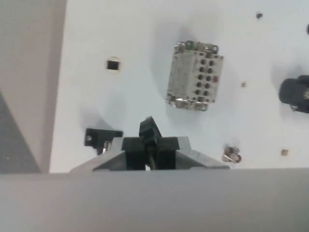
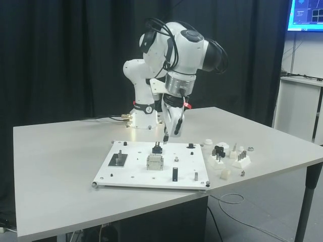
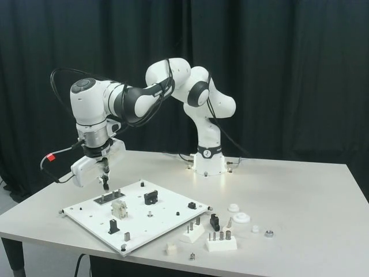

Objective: Insert USB.

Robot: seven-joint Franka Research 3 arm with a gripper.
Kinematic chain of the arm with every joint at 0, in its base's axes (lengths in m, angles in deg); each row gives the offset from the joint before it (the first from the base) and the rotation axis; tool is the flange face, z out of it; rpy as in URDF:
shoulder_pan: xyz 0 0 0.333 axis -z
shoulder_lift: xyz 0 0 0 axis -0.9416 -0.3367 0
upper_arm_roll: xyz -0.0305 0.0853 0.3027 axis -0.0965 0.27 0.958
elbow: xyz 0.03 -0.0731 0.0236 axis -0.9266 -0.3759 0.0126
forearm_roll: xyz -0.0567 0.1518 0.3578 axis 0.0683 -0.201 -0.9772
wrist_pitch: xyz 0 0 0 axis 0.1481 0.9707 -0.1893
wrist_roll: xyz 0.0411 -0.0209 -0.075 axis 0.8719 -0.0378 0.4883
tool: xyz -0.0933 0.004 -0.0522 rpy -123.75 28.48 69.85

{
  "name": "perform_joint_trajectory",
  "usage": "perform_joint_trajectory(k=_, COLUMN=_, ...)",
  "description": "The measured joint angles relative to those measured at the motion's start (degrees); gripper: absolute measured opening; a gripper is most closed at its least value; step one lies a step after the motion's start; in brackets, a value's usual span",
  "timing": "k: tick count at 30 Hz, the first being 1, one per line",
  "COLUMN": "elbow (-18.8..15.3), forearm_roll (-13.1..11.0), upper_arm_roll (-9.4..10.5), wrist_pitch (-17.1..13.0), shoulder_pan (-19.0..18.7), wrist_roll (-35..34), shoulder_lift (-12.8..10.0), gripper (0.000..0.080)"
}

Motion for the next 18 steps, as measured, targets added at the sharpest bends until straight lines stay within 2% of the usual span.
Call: perform_joint_trajectory(k=18, elbow=-0.9, forearm_roll=0.0, upper_arm_roll=0.0, wrist_pitch=7.1, shoulder_pan=-0.6, wrist_roll=-0.2, shoulder_lift=0.5, gripper=0.0048)
